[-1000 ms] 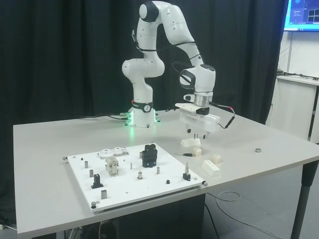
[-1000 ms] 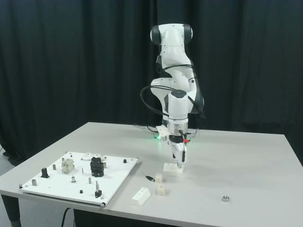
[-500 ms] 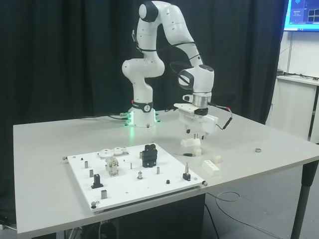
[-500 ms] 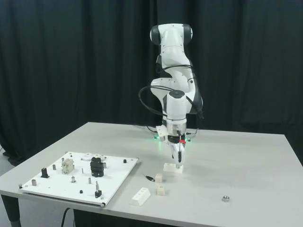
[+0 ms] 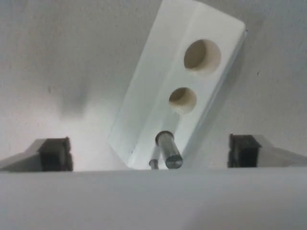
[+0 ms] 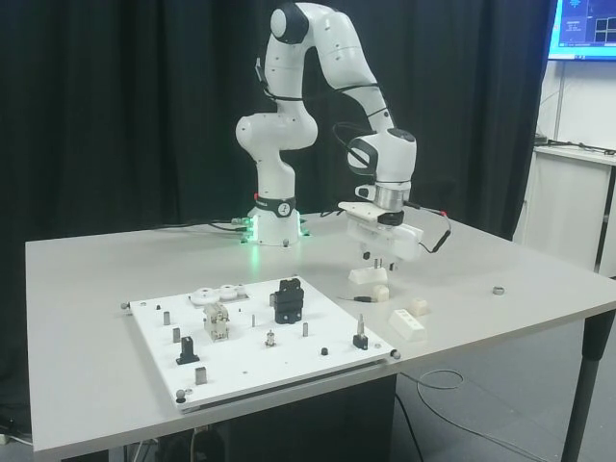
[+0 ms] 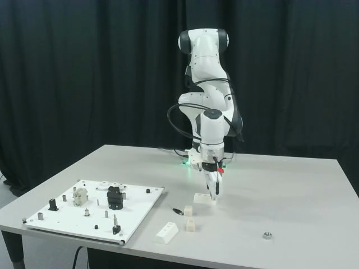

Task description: Pick round peg 2.

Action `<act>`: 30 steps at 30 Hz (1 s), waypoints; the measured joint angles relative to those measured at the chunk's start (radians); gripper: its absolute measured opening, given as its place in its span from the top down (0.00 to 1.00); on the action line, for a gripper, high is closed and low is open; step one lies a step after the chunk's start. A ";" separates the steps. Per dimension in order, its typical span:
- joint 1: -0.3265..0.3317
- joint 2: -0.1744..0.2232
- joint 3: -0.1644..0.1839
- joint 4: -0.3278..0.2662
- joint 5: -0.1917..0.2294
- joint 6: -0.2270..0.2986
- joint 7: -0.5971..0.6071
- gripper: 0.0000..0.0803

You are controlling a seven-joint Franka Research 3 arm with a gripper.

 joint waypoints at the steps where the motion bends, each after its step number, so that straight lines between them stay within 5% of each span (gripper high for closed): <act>1: 0.000 0.000 0.000 0.000 0.000 -0.003 0.000 0.13; 5: 0.000 0.000 -0.001 0.002 0.000 -0.015 0.000 0.13; 6: 0.000 0.000 -0.002 0.003 0.000 -0.020 0.000 0.37; 11: 0.000 -0.003 -0.005 0.005 0.000 -0.034 0.000 0.37; 12: 0.000 -0.004 -0.006 0.005 0.000 -0.036 0.000 0.62; 17: 0.001 -0.008 -0.011 0.006 0.000 -0.051 0.000 0.62; 18: 0.001 -0.009 -0.012 0.006 0.000 -0.052 0.000 0.86; 30: 0.010 -0.010 -0.015 0.006 0.000 -0.064 0.000 0.92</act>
